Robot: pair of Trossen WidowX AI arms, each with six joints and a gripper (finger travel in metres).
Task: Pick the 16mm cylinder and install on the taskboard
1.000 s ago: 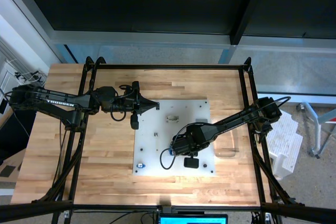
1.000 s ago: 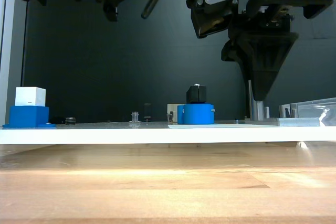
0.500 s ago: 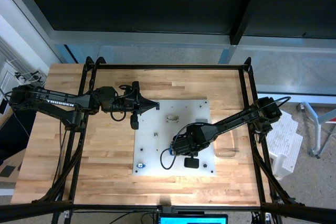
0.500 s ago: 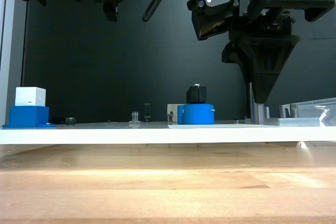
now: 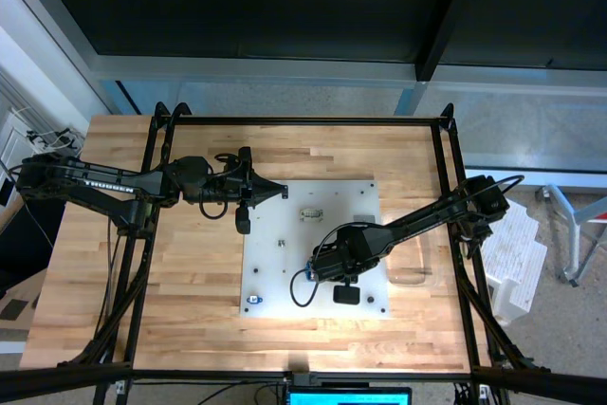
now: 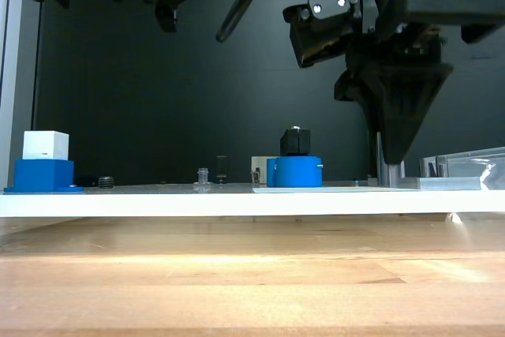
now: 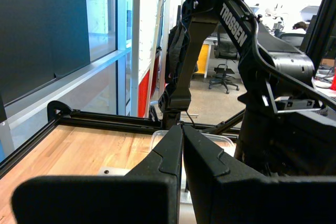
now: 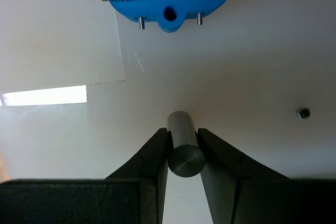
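Observation:
My right gripper (image 8: 182, 134) is shut on the 16mm cylinder (image 8: 185, 153), a dull-grey metal peg held upright between the two fingers. In the low view the cylinder (image 6: 385, 165) hangs below the right gripper (image 6: 390, 147), its lower end down at the surface of the white taskboard (image 6: 158, 199). From above, the right gripper (image 5: 327, 263) stands over the front middle of the taskboard (image 5: 285, 211). I cannot tell whether the peg touches the board. My left gripper (image 5: 281, 190) hovers high at the board's far left corner, shut and empty (image 7: 182, 150).
A blue fitting (image 8: 169, 3) sits on the board just beyond the peg, also in the low view (image 6: 296, 170). A blue block with a white cube (image 6: 44, 165) stands at the left. A clear tray (image 5: 410, 267) lies right of the board. A beige connector (image 5: 310, 213) sits far back.
The right gripper, with the cylinder in it, has shifted slightly right in the low view. The left arm has not moved.

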